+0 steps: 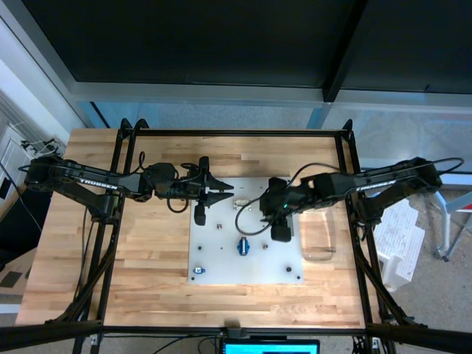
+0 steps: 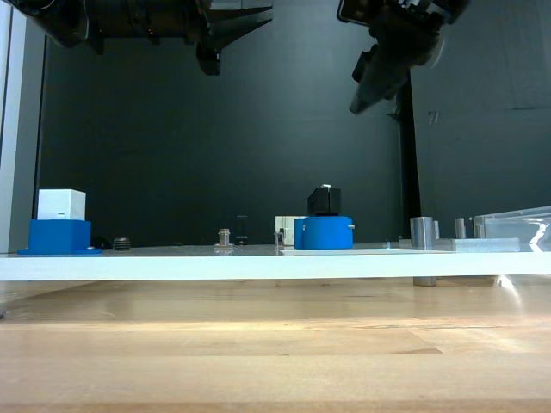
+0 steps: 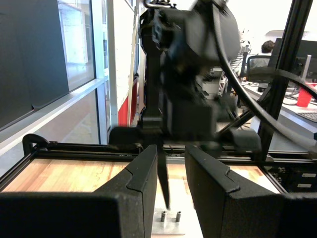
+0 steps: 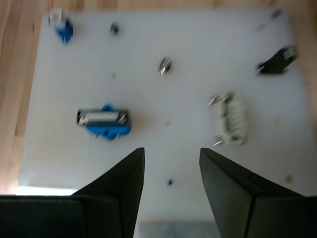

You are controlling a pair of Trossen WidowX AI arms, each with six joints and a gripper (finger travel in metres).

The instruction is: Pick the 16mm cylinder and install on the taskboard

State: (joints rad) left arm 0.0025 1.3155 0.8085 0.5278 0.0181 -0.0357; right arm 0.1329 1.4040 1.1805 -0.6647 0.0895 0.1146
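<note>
The white taskboard (image 1: 221,258) (image 2: 172,262) (image 4: 198,49) lies mid-table. What looks like the 16mm cylinder (image 1: 264,247) (image 2: 422,232), small and grey, stands upright on it just right of the blue connector (image 1: 243,247) (image 2: 323,232) (image 4: 104,121). My right gripper (image 1: 280,233) (image 2: 366,95) (image 4: 171,158) hangs high over the board's right part, pointing down. It is open with nothing between its fingers, and one finger hides the cylinder in the right wrist view. My left gripper (image 1: 225,190) (image 2: 245,30) (image 3: 171,158) is open and empty, level above the board's far left part and pointing at the right arm.
A clear plastic tray (image 1: 318,236) (image 2: 516,224) sits right of the board. On the board are a silver connector (image 1: 237,203) (image 4: 230,119), a small blue-and-white part (image 1: 198,273) (image 2: 60,224) and a grey block with two pegs (image 3: 170,225). A black frame rings the table.
</note>
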